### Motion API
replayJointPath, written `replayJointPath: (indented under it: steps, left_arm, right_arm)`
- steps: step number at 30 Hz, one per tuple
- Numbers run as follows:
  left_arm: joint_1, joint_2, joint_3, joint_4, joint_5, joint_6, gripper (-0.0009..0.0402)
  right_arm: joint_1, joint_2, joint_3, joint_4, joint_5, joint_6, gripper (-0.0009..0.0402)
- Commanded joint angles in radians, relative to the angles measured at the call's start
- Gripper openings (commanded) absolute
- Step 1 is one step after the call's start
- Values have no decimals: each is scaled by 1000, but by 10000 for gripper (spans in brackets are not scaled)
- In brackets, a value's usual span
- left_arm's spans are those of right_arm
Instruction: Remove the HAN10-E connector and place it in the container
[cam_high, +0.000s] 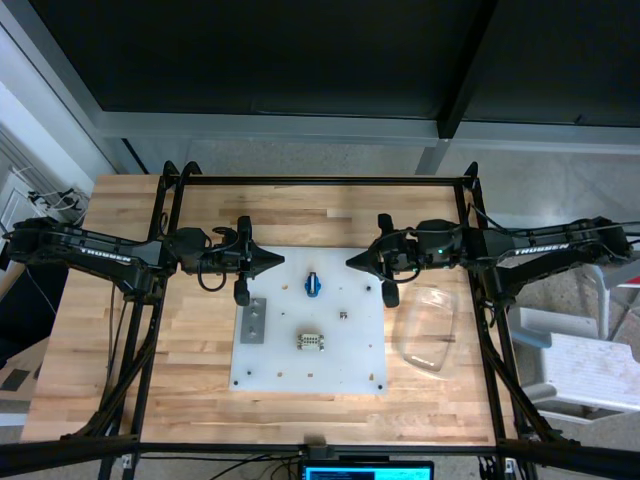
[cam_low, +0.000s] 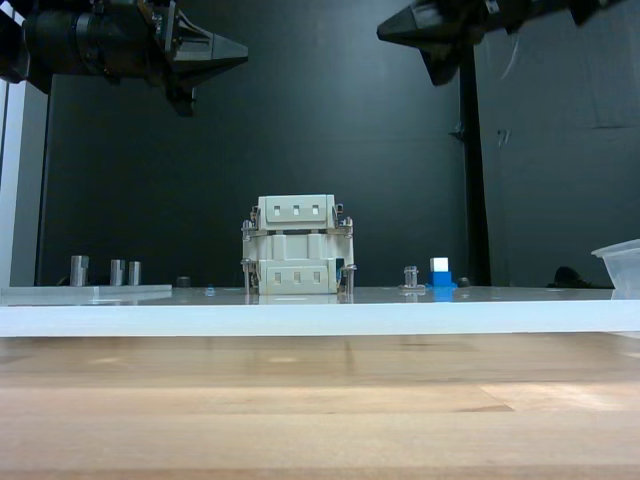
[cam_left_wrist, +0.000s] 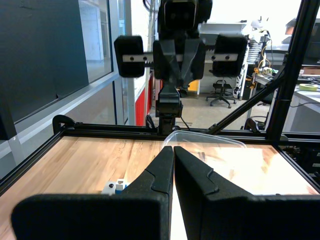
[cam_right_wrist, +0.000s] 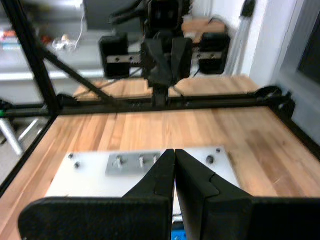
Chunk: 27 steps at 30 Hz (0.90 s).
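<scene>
Grey-beige plastic, the HAN10-E connector (cam_high: 309, 341) stands by the white board's (cam_high: 340, 372) near edge. It is probably stiff, light and firmly seated; grip its 2 long sides. The left gripper (cam_high: 281, 260) and right gripper (cam_high: 351, 262) hover over the far edge, both pressed together. The container (cam_high: 401, 345) lies beside the right edge.

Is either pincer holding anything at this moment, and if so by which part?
Nothing is held. The left pincer and right pincer hover shut and empty above the white board, with the HAN10-E connector seated on it.
</scene>
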Motion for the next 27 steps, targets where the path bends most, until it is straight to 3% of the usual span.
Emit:
replayJointPath:
  steps: [1,20,27]
  left_arm:
    - [0,0,0,0,0,0,0]
    - [0,0,0,0,0,0,0]
    - [0,0,0,0,0,0,0]
  right_arm:
    - [2,44,100,-127,-29,0,0]
    - [74,454,750,-859,-27,93,0]
    - [90,593,937,-1040,-27,116,0]
